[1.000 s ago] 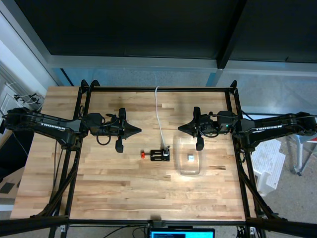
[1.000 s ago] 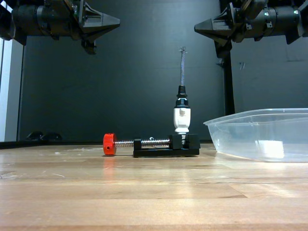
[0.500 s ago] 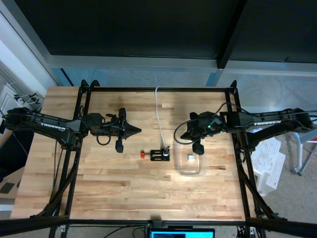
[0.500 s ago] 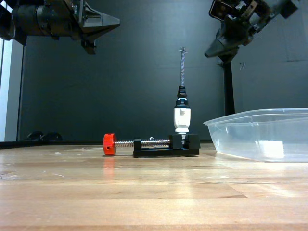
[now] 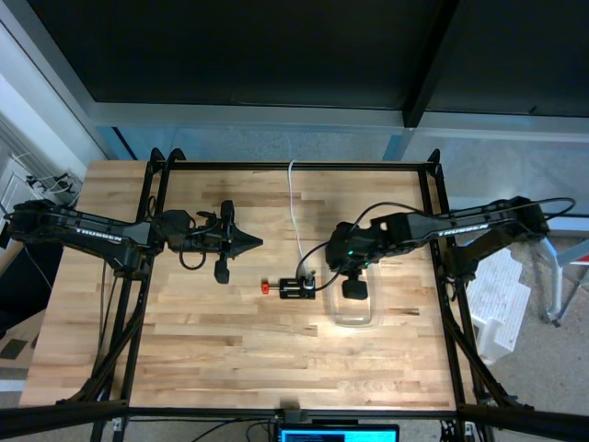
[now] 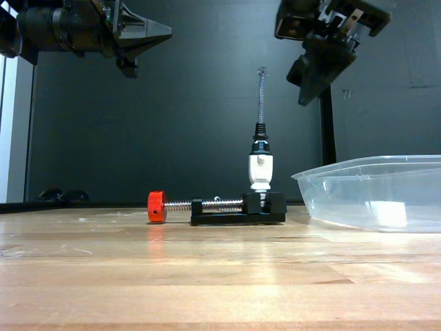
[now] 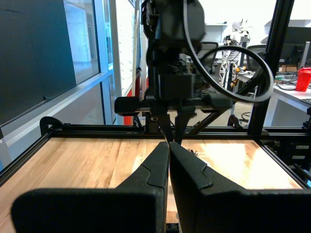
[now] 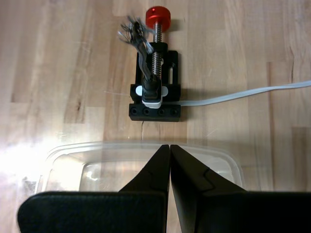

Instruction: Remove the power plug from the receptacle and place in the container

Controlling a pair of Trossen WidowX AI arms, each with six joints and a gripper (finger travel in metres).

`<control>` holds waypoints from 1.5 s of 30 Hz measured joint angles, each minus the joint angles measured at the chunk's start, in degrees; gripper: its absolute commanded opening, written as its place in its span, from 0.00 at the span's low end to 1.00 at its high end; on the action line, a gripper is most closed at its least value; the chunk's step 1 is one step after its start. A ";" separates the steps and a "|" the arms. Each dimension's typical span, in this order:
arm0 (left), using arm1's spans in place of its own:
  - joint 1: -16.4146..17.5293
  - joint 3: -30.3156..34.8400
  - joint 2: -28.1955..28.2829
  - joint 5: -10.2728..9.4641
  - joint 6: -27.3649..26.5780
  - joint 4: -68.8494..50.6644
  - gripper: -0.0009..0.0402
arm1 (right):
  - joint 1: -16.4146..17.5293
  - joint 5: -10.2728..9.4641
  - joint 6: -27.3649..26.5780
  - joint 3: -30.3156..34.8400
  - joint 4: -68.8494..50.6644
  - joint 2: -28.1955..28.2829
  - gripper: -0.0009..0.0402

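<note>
The power plug [image 6: 260,135] is black with a frayed cord stub and stands upright in the white socket of the receptacle [image 6: 238,209]. The receptacle is a black block [image 5: 296,287] with a red knob [image 6: 156,206]. The clear container [image 6: 375,193] lies just right of it. My right gripper [image 6: 304,96] is shut and tilted downward, hanging above and to the right of the plug, over the container's near rim [image 8: 73,148]. It looks down on the plug [image 8: 149,89] and receptacle [image 8: 155,111]. My left gripper [image 5: 256,243] hovers high to the left, shut and empty.
A long white cable [image 5: 295,207] runs from the receptacle toward the table's far edge. Black frame rails [image 5: 294,167] border the back and sides of the table. The right arm's wrist [image 5: 354,288] overhangs the container [image 5: 354,320].
My right arm has swung left and pitched its gripper down, from level above the container's far side to above the gap between container and receptacle. The left arm has not moved.
</note>
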 measured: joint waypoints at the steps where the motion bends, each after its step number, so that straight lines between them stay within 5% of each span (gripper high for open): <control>1: 0.00 -0.02 0.00 0.00 0.00 0.02 0.02 | 0.35 0.72 0.17 0.92 -0.28 1.01 0.09; 12: 0.00 0.00 0.02 0.00 0.00 0.02 0.02 | 1.29 1.49 3.17 10.73 -5.92 9.94 0.50; 17: 0.00 -0.02 0.02 0.00 0.00 0.00 0.02 | 1.46 2.40 3.34 12.52 -6.75 12.20 0.61; 45: 0.00 0.00 0.02 0.00 0.00 0.00 0.02 | 3.30 5.18 4.35 16.74 -4.81 21.51 0.61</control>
